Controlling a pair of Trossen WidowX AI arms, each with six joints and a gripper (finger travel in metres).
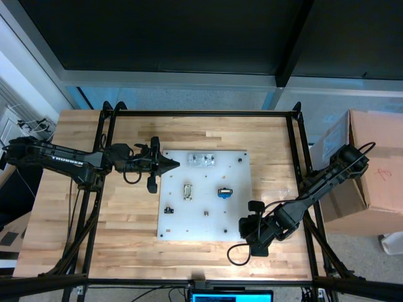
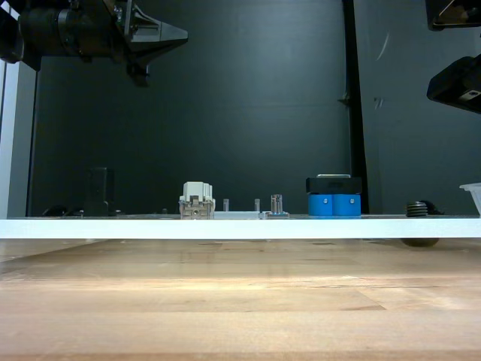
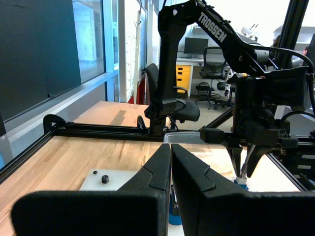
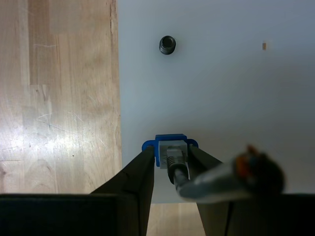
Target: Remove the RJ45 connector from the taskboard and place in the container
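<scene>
At board [image 1: 189,217] edges: left gripper [image 1: 175,165]; right gripper [image 4: 170,150] over seated RJ45 [image 4: 176,160]

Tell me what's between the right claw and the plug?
Only bare board, in the right wrist view; the open right claw hangs above the seated RJ45 plug. The shut left claw hangs over the board's left edge.

Blurred cable end [image 4: 231,177] on RJ45 connector [image 4: 174,156]

A wooden table [image 1: 126,239] stands by windows [image 3: 88,39], office chairs [image 3: 184,110] behind (a cardboard box [image 1: 374,163] alongside).
</scene>
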